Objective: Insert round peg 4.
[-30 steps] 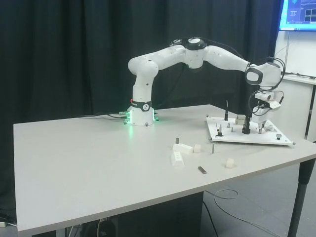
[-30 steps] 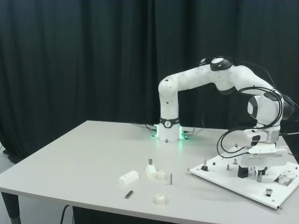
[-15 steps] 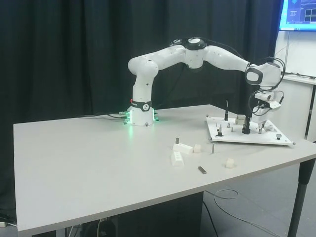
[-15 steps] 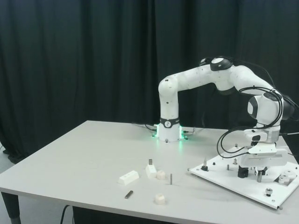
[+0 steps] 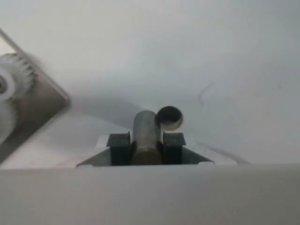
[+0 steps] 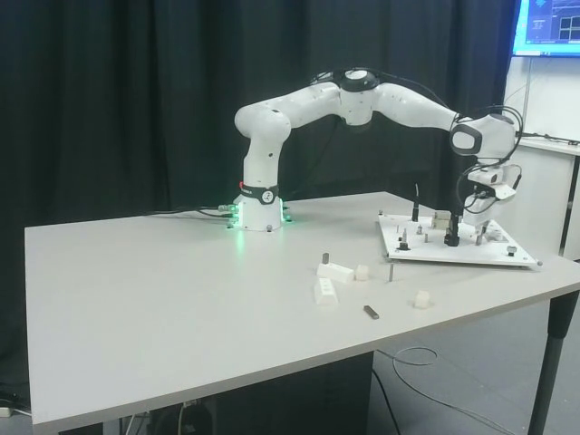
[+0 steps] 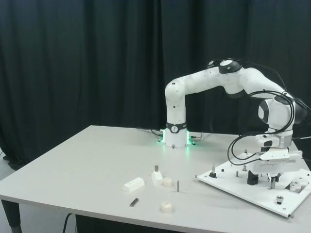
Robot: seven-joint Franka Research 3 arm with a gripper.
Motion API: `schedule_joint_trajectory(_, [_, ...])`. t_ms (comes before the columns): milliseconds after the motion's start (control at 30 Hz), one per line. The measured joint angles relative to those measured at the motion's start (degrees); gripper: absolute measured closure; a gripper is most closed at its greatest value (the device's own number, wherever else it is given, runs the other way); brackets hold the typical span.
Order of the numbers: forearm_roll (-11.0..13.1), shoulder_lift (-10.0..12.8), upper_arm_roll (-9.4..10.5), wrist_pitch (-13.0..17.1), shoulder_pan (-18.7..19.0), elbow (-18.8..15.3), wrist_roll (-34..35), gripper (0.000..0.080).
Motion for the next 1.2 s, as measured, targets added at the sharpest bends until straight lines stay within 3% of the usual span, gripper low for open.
schedule_joint_trajectory(433, [0.1, 0.0, 0.14, 1.1, 1.1, 0.0, 2.5, 0.0658])
schedule_joint_trajectory(1200, [-2.7, 0.1, 0.1, 2.3, 1.0, -0.7, 3.7, 0.0658])
